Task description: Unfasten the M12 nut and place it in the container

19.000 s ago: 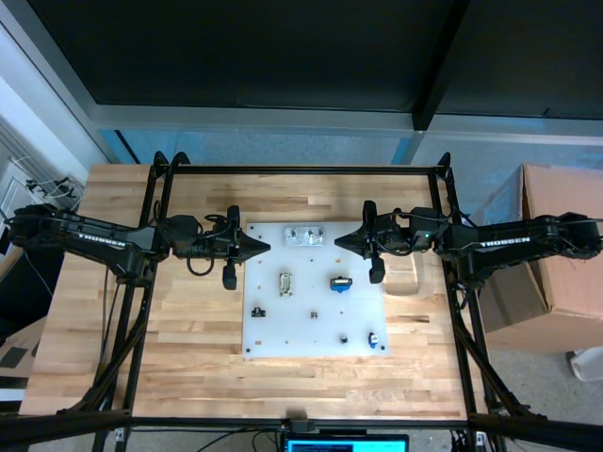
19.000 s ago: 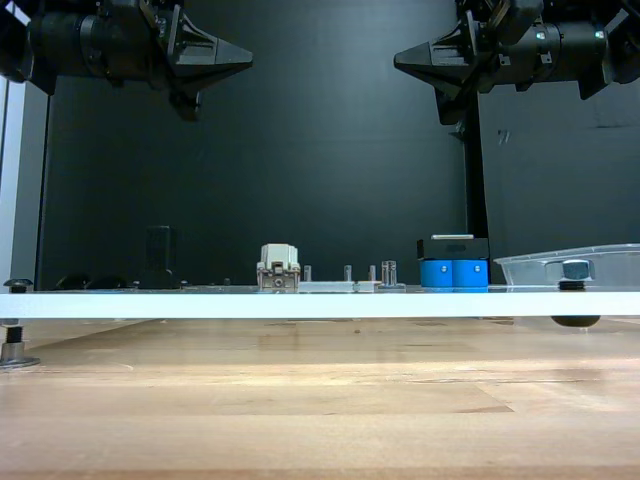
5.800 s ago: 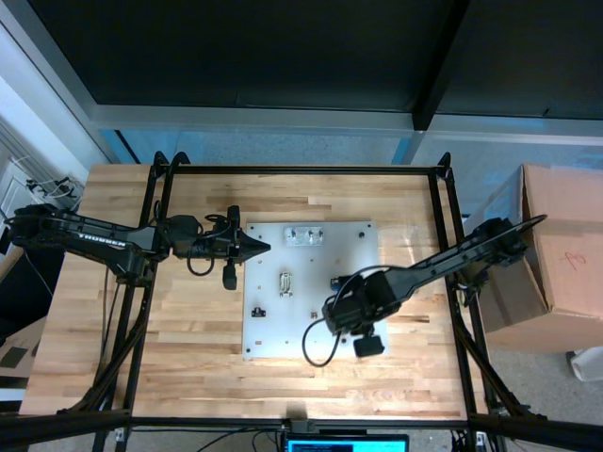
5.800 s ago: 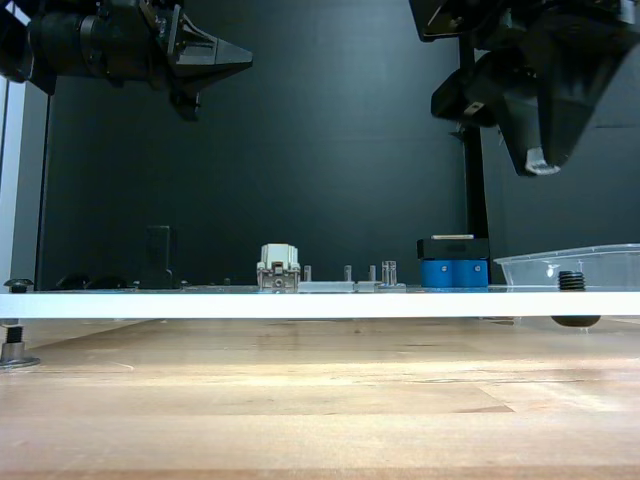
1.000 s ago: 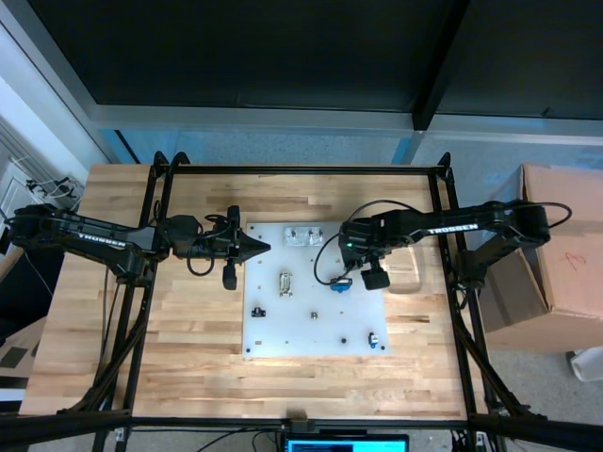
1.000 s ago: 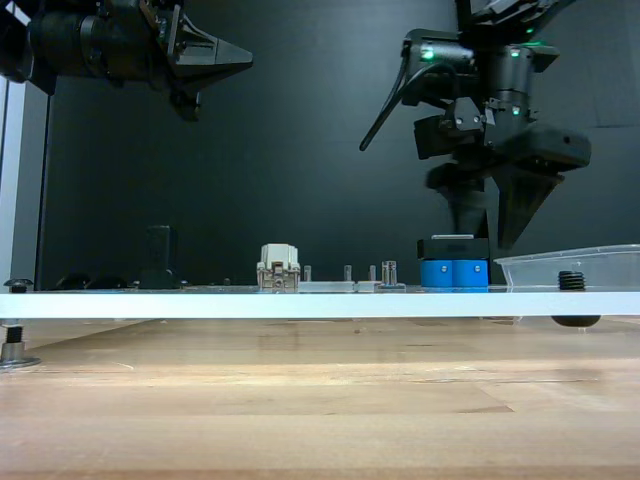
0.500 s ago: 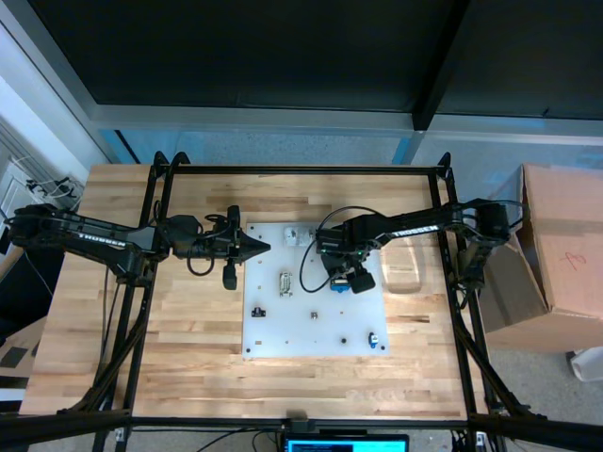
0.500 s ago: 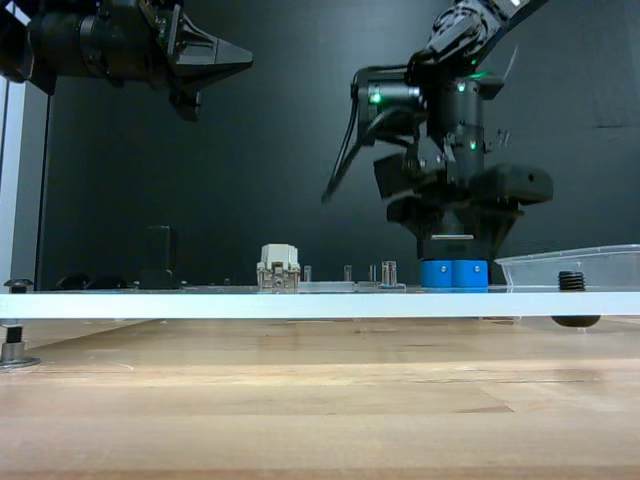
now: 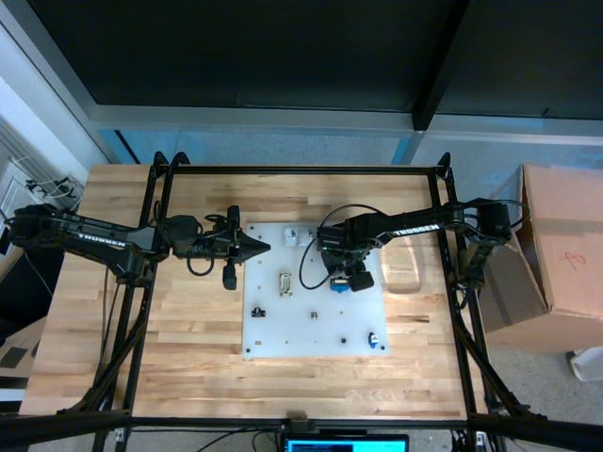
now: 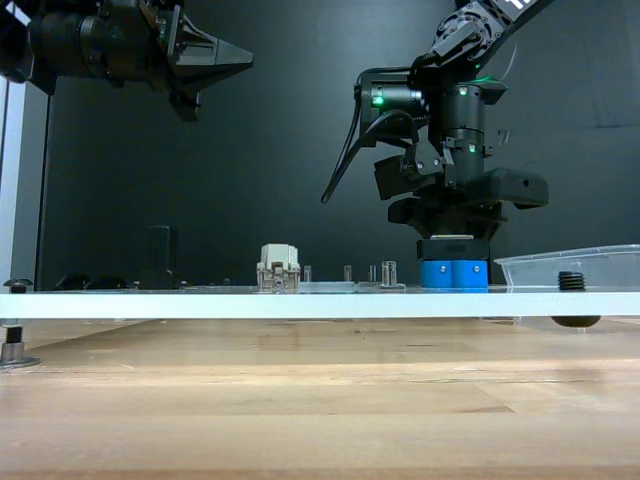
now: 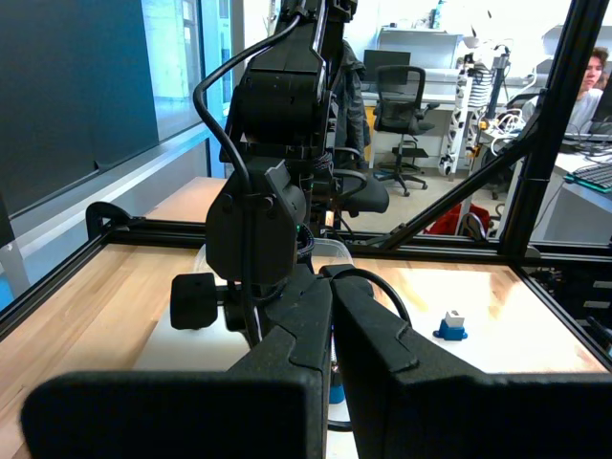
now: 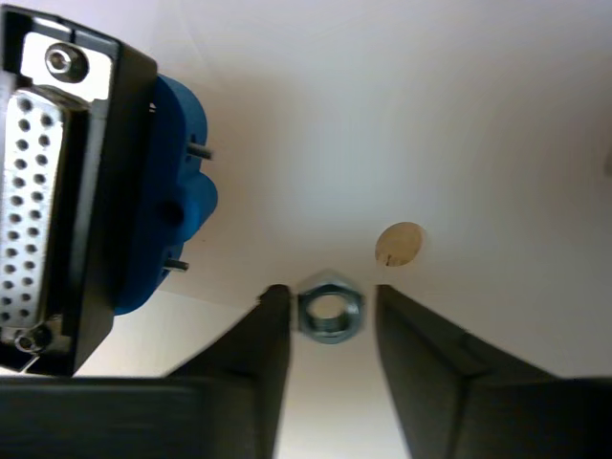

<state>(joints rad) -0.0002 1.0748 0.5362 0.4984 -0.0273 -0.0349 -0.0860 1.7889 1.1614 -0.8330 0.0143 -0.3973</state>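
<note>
The silver M12 nut (image 12: 328, 316) lies flat and free on the white board (image 9: 283, 325), beside the blue connector (image 12: 167, 210) and a small round hole. My right gripper (image 12: 330, 298) points straight down over it, low by the blue connector (image 10: 453, 273). Its fingers (image 12: 273, 316) stand either side of the nut with narrow gaps, open. The black stud (image 10: 571, 281) shows bare ribs. The clear container (image 9: 405, 268) holds no nut. In the high view the right gripper (image 9: 344, 271) hides the nut. My left gripper (image 9: 259, 248) hovers shut and high at the board's left edge.
A grey connector (image 10: 278, 268) and small silver posts (image 10: 388, 272) stand mid-board. A clear block (image 9: 303, 235) sits at the board's far edge and a small blue part (image 9: 373, 341) near its near right corner. Black frame rails ring the wooden table.
The nut sat on its stud at first; the stud has since stood bare. In the last second my right gripper swung left from beside the container and lowered around the nut. Left arm unmoved.
</note>
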